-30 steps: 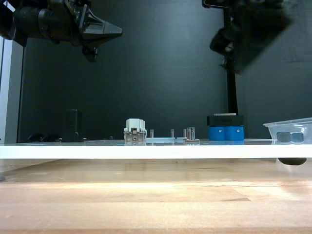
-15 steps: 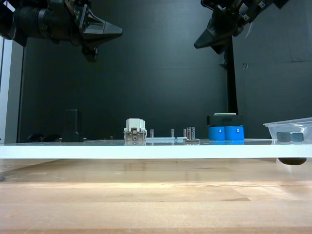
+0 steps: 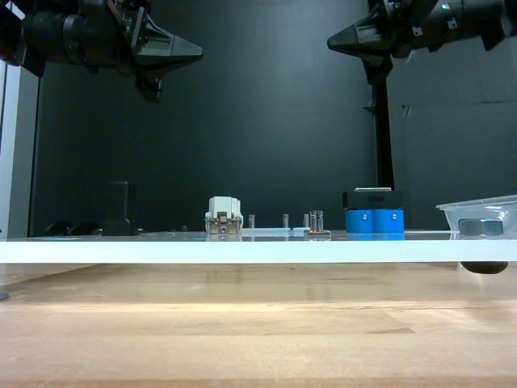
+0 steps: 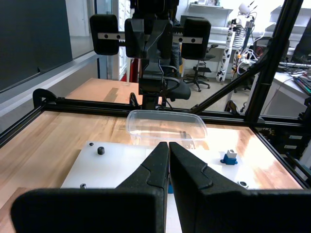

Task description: Pick the M12 nut and place it on its threads and fasten

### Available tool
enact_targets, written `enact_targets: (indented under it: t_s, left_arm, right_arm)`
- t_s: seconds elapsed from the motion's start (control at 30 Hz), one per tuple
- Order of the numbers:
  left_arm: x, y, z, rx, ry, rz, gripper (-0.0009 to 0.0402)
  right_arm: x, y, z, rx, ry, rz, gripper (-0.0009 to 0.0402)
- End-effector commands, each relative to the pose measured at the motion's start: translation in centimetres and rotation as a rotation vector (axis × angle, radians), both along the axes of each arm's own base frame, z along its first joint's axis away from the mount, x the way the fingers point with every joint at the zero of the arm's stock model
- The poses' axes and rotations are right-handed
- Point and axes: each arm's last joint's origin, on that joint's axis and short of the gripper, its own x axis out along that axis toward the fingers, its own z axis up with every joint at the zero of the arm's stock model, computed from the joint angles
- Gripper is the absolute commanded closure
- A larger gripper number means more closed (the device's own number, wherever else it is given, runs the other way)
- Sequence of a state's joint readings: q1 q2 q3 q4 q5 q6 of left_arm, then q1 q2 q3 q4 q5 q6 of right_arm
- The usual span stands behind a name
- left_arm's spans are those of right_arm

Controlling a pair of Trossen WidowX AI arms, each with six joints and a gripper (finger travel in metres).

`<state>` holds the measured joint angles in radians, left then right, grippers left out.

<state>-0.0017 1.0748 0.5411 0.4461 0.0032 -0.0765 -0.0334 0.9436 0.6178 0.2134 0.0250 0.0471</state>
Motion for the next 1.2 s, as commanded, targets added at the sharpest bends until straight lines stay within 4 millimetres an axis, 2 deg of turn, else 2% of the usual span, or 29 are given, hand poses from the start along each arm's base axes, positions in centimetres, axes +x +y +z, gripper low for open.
enact_targets:
  t_s: [0.03,0.3,1.2]
  left_arm:
    - [0.0,0.0,0.0,0.0,0.0,0.0,0.0393]
    - [0.0,0.0,0.0,0.0,0.0,0.0,0.0393]
    - [0.0,0.0,0.0,0.0,0.0,0.0,0.0393]
  right_arm:
    - [-0.4,0.1,-0.9,0.001,-0.059,0.014,0.0393]
    - [-0.8,0.2,-2.3,0.025,-0.137,0.053,0.0393]
    - [-0.8,0.3,-2.5,0.05,-0.113,0.077,0.0393]
